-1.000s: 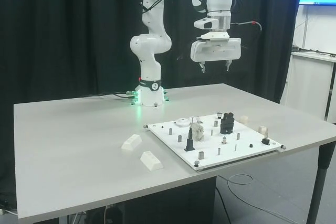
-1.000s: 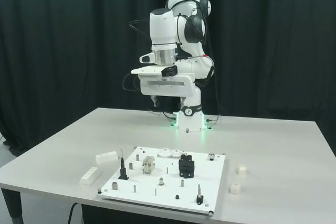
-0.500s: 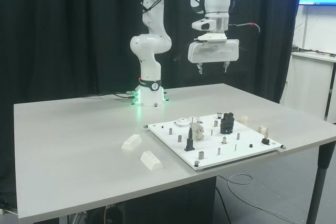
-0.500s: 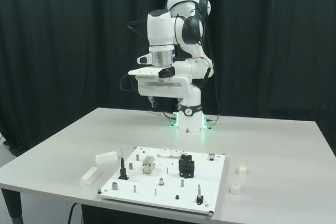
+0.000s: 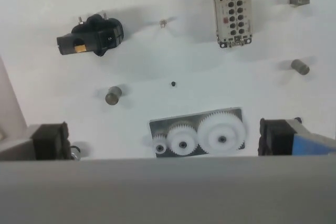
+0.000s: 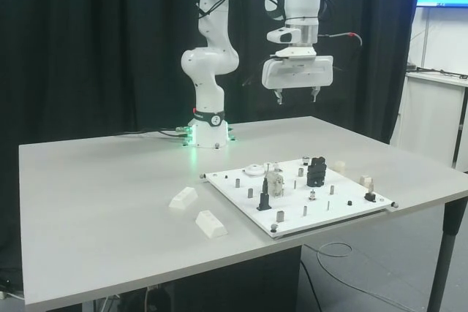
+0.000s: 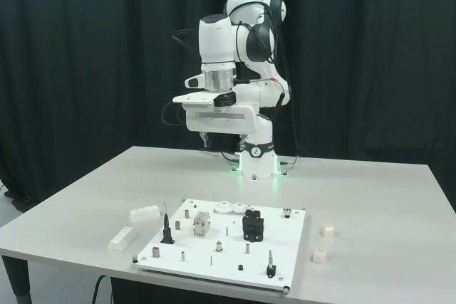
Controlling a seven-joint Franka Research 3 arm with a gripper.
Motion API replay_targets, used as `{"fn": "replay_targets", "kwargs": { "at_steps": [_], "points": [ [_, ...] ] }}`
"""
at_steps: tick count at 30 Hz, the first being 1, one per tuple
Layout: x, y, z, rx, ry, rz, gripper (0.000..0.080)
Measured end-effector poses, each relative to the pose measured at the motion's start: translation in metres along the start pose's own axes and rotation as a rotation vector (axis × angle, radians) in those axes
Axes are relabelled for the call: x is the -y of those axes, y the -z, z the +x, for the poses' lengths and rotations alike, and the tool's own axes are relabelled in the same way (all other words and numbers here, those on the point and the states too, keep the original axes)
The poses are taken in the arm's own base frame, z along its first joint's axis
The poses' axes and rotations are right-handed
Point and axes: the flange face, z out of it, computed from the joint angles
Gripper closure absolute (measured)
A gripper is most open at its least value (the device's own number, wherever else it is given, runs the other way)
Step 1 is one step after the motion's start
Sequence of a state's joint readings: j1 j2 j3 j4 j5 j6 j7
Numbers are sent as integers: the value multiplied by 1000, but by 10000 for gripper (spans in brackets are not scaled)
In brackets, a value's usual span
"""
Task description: Remove waterproof.
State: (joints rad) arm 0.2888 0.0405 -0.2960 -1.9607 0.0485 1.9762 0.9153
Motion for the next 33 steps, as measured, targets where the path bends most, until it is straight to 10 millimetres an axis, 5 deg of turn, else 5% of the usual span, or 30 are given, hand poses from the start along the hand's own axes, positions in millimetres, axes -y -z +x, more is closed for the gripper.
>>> {"fn": "replay_targets", "kwargs": {
  "at_steps": [33],
  "points": [
    [3, -3, -6, -30, 80, -36, 3]
  ]
}}
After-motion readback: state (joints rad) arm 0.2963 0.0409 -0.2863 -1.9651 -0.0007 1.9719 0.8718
